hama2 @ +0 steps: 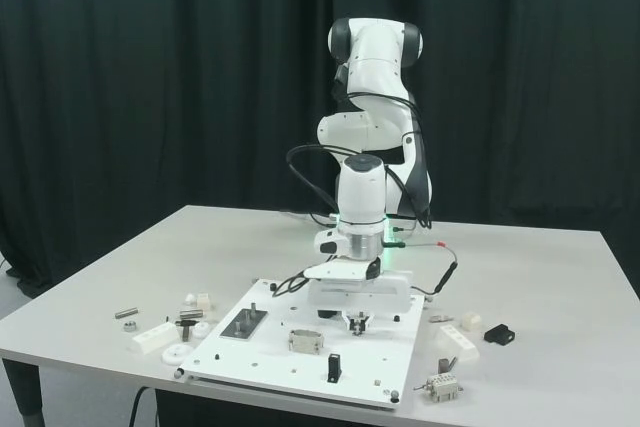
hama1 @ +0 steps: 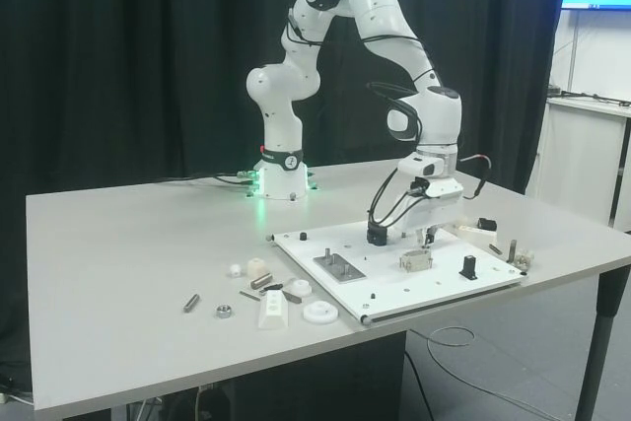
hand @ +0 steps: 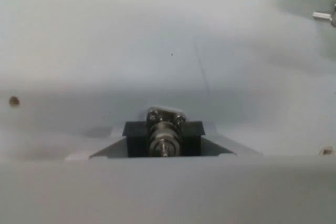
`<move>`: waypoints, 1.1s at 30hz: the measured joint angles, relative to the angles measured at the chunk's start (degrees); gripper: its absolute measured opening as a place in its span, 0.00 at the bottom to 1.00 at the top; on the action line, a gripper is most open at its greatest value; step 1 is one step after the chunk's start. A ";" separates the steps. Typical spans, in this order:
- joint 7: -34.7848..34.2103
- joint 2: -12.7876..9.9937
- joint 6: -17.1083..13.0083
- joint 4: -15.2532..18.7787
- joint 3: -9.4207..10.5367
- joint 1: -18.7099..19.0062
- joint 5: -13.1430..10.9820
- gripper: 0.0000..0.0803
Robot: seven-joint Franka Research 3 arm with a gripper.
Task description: Remove BNC.
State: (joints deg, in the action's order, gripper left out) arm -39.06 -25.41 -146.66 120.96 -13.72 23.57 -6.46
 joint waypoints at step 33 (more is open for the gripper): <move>15.39 -0.01 0.10 -0.03 0.02 -0.22 -1.54 0.15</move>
State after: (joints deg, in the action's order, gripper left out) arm -23.67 -25.42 -146.56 120.93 -13.70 23.35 -8.00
